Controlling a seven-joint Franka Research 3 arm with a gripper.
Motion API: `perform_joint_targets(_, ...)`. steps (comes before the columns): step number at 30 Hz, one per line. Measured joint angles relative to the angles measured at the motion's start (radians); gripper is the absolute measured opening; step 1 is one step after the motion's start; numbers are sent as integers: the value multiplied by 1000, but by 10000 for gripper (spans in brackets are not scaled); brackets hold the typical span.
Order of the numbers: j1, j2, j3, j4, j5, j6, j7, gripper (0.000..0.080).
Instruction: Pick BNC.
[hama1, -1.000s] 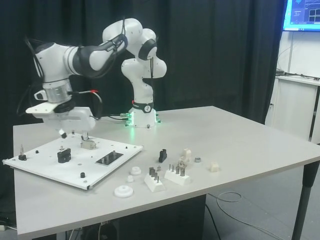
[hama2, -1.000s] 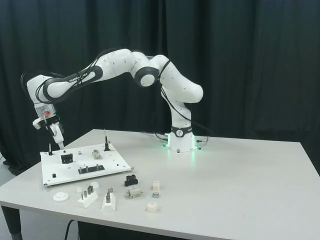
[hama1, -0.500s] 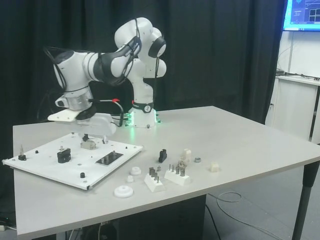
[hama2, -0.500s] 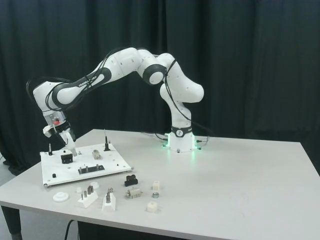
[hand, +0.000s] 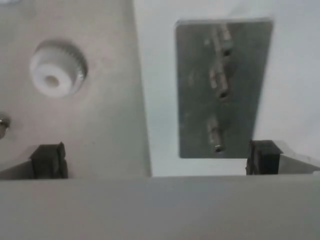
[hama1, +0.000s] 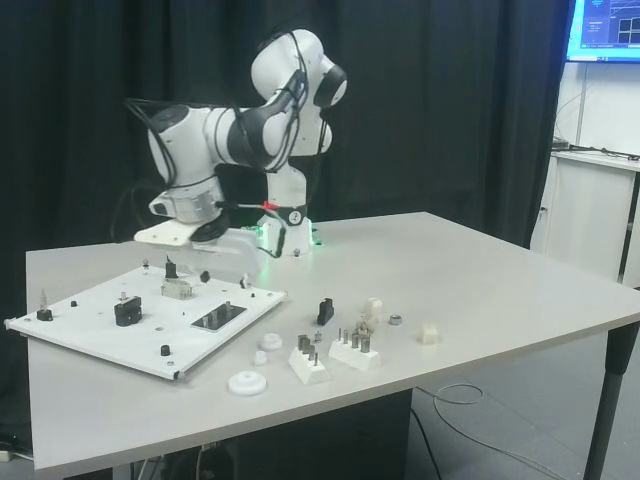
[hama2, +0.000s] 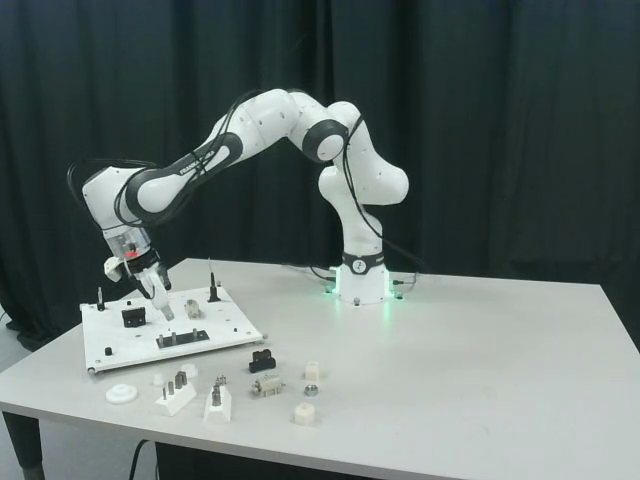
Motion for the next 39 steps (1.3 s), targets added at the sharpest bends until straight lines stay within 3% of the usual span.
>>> perform_joint_targets(15,144,-51,12,-139,7,127,110,800)
perform_joint_targets(25,235,-92,26,-247,5,260,148,800)
perform_joint_targets(39,309,-144,62,-382,-1,445,146,800)
